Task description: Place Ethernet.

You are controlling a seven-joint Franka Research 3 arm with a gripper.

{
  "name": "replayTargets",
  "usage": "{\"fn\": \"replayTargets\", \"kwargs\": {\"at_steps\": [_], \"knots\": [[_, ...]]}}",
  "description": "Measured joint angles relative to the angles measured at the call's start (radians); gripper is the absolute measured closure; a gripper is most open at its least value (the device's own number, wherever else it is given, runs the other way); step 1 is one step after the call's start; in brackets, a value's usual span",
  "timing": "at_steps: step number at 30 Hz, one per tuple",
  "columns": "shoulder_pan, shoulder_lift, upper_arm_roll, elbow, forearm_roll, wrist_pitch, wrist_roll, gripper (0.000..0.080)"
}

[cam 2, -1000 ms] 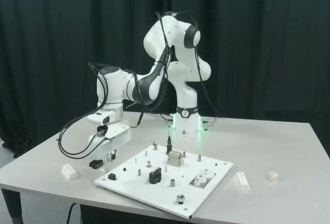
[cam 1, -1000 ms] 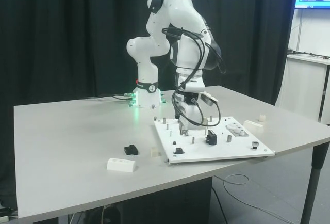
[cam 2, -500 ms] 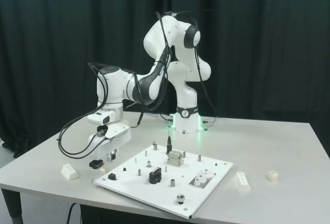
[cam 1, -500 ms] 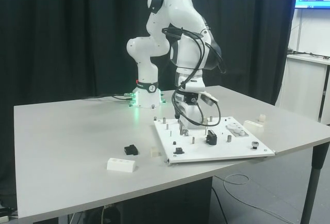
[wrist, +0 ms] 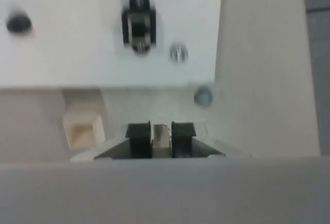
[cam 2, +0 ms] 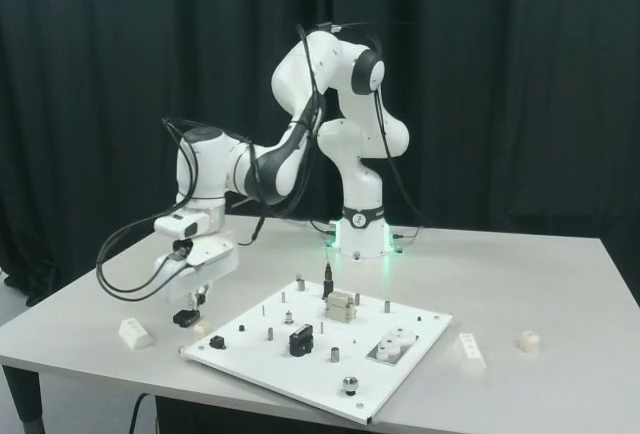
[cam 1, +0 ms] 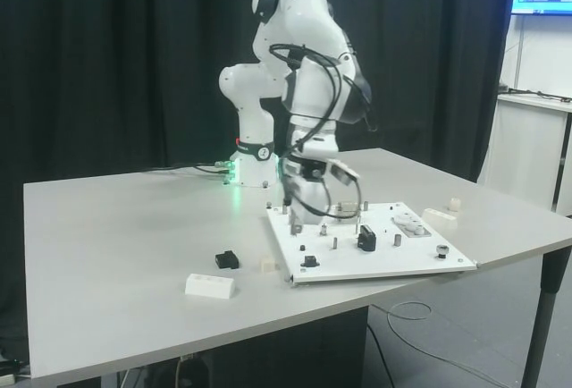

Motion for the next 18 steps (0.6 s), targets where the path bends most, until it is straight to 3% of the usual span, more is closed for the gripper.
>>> {"fn": "replayTargets", "kwargs": {"at_steps": [13,18], "knots": [[-0.128,0.022,0.000,-0.004,-0.066,0.043,-0.017,0.0723],[-0.187,0.037,0.000,-0.006,-0.069,0.069,-0.067,0.0723]]}}
